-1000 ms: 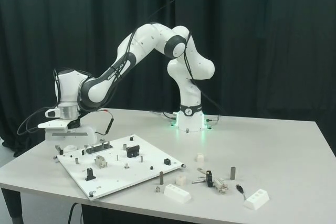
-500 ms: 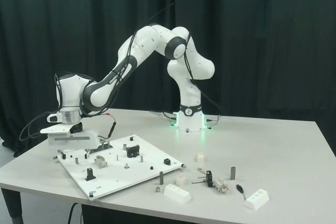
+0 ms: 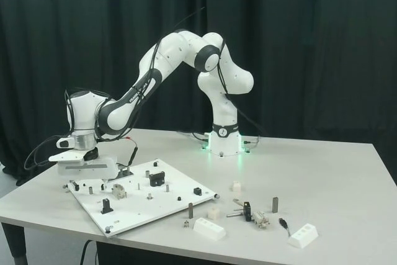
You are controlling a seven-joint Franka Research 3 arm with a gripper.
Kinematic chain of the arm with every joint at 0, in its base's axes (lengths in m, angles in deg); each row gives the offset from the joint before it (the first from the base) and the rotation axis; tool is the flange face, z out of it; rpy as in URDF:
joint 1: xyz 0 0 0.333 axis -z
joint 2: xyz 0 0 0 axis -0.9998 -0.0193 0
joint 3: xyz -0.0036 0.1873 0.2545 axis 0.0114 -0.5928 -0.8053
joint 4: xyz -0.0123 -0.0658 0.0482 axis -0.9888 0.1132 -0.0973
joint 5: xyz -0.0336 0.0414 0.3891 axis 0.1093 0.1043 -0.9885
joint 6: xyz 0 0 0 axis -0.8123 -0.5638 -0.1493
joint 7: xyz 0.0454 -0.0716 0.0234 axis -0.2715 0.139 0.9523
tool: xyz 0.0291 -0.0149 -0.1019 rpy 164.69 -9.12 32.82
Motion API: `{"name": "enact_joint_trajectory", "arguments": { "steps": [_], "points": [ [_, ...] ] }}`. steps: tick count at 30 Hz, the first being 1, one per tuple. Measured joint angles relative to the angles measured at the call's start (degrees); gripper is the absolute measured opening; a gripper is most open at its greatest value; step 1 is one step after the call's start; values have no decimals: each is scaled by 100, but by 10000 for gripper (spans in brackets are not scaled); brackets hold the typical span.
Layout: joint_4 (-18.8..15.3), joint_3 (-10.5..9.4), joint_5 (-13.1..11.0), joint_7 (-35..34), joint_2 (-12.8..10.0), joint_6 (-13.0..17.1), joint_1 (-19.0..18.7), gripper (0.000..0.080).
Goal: Remove round peg 3.
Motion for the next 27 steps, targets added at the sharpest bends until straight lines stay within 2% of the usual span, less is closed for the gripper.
{"name": "enact_joint_trajectory", "arguments": {
  "steps": [25, 26, 27],
  "points": [
    [0, 0, 63, -19, -100, 14, 38, 800],
    [0, 0, 63, -25, -104, 14, 38, 706],
    [0, 0, 63, -31, -107, 15, 38, 706]
  ]
}}
